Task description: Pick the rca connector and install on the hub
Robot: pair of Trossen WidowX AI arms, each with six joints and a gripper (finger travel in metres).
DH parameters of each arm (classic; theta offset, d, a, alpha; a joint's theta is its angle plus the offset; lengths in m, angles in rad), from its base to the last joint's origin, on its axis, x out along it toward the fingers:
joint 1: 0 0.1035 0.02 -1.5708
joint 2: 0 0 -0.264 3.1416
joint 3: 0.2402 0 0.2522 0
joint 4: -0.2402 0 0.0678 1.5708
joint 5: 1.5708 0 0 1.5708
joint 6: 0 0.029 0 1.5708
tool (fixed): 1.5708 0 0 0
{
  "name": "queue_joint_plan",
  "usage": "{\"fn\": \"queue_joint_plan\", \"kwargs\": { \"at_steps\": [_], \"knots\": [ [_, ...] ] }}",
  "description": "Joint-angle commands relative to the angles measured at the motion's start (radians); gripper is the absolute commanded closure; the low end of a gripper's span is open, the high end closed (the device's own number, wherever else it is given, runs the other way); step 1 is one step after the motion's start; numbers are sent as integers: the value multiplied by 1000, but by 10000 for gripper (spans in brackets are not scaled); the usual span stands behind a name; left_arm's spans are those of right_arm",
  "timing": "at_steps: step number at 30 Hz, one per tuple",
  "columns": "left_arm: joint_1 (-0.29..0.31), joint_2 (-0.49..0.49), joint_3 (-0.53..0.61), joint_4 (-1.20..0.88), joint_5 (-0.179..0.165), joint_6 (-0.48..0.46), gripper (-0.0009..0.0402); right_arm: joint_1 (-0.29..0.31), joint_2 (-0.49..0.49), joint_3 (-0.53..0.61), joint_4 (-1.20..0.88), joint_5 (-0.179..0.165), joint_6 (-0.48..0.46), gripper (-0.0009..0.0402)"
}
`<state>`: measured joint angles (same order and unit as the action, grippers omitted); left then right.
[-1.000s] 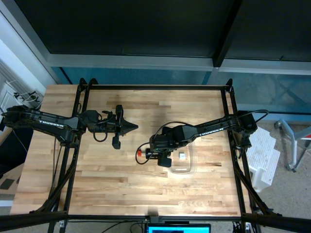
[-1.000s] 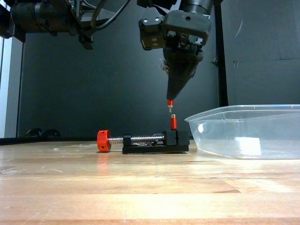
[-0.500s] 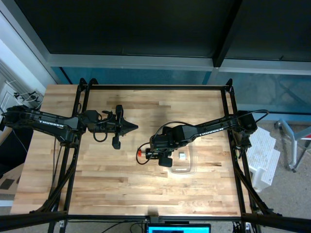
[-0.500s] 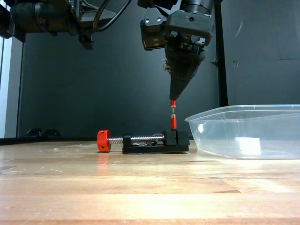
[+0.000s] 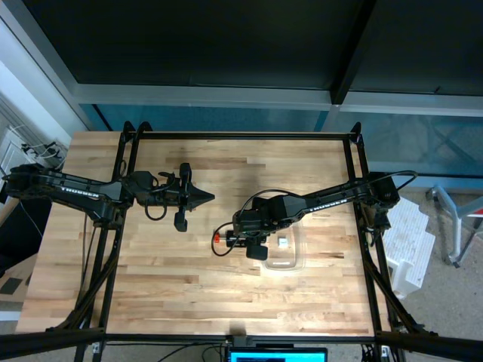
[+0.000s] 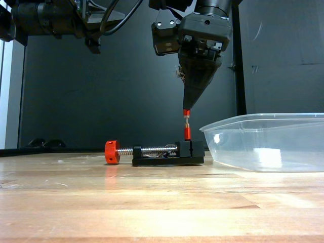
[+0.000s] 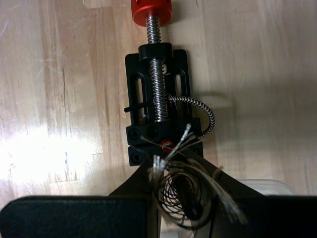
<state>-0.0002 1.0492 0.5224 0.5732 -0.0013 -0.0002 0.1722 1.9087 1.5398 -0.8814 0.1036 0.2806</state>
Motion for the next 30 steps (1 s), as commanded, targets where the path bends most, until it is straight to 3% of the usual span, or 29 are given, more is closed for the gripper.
{"fn": "queue_joint_plan", "kwargs": {
  "at_steps": [1, 30],
  "knots": [
    [0, 0, 0, 0, 0, 0, 393, 2, -1, -1, 2, -1, 1, 393],
    [0, 0, 0, 0, 0, 0, 393, 2, -1, -80, 91, 0, 0, 393]
  ]
}}
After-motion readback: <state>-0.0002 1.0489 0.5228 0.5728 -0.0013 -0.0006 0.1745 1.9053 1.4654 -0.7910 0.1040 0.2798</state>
